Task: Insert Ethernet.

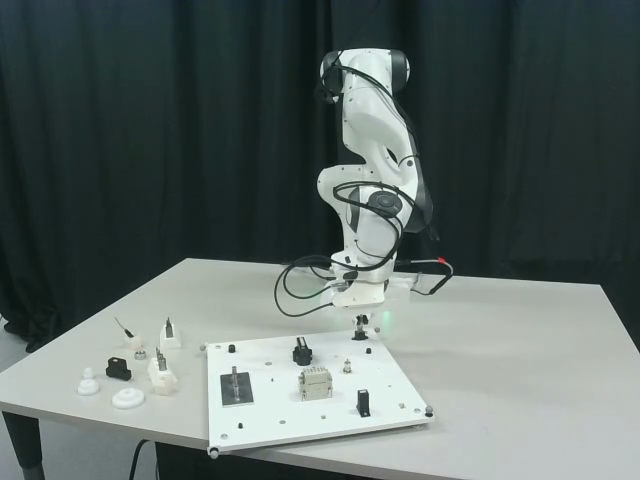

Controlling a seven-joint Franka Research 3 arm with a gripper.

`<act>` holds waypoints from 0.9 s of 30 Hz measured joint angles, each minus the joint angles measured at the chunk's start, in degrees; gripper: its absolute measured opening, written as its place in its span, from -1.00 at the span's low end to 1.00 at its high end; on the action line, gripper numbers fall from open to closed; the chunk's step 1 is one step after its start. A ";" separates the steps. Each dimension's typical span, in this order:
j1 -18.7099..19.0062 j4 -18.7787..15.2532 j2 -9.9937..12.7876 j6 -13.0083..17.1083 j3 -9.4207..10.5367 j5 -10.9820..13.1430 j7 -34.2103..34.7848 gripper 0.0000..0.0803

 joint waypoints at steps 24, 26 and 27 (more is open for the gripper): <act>0.00 -0.92 0.34 0.67 0.00 -0.36 0.61 -0.77; 0.00 -0.93 0.37 0.86 0.00 -0.36 0.60 -0.77; 0.00 -0.93 0.37 0.96 0.00 -0.36 0.60 -0.77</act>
